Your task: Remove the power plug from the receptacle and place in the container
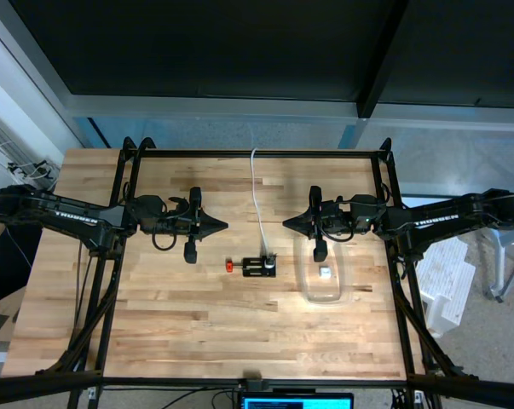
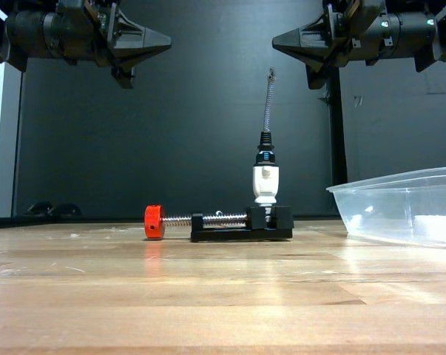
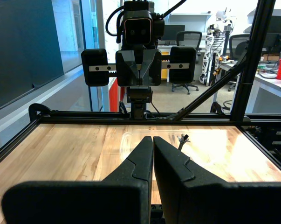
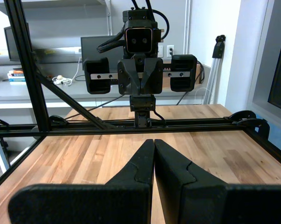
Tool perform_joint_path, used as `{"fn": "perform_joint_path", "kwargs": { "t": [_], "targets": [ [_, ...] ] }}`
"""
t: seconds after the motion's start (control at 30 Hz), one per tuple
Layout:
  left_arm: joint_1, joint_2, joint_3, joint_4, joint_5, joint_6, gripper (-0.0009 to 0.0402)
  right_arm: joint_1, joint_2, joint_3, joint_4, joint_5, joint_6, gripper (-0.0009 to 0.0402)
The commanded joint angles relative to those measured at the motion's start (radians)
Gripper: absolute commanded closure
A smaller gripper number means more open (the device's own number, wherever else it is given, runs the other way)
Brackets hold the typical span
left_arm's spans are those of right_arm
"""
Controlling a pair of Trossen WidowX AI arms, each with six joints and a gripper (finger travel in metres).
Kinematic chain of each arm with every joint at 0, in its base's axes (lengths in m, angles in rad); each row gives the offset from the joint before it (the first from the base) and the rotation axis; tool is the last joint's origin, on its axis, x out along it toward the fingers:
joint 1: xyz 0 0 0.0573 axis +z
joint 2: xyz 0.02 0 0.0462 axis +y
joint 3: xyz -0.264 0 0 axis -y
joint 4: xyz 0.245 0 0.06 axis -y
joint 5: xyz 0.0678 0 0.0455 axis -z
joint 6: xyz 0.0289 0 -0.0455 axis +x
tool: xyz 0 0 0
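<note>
Standing in the receptacle on the table, the tiny power plug looks light but snug, best pinched on its stiff black body; left gripper and right gripper hover above, closed, empty.

A dark wall stands behind the wooden table. Office chairs and desks sit on the grey floor nearby.

The black power plug stands upright in the white receptacle; the clear container lies open-side-up nearby.
</note>
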Motion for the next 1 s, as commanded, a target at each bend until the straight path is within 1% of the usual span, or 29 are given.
{"fn": "perform_joint_path", "kwargs": {
  "t": [0.03, 0.27, 0.37, 0.5, 0.57, 0.83, 0.9, 1.0],
  "targets": [
    [0.0, 0.0, 0.0, 0.0, 0.0, 0.0, 0.0393, 0.0, 0.0, 0.0, 0.0, -0.001, 0.001, 0.0393],
    [0.0, 0.0, 0.0, 0.0, 0.0, 0.0, 0.0393, 0.0, 0.0, 0.0, -0.001, -0.001, 0.002, 0.0393],
    [0.0, 0.0, 0.0, 0.0, 0.0, 0.0, 0.0393, 0.0, 0.0, 0.008, -0.024, 0.0, 0.032, 0.0393],
    [0.0, 0.0, 0.0, 0.0, 0.0, 0.0, 0.0393, 0.001, 0.0, 0.082, -0.269, -0.005, 0.033, 0.0393],
    [0.0, 0.0, 0.0, 0.0, 0.0, 0.0, 0.0393, 0.001, 0.004, 0.126, -0.4, -0.019, 0.03, 0.0393],
    [0.0, 0.0, 0.0, 0.0, 0.0, 0.0, 0.0393, 0.009, 0.008, 0.281, -0.837, -0.019, 0.038, 0.0393],
    [0.0, 0.0, 0.0, 0.0, 0.0, 0.0, 0.0393, 0.01, 0.016, 0.322, -0.929, -0.019, 0.043, 0.0393],
    [0.0, 0.0, 0.0, 0.0, 0.0, 0.0, 0.0393, 0.013, 0.056, 0.393, -1.057, -0.019, 0.045, 0.0393]
  ]
}}
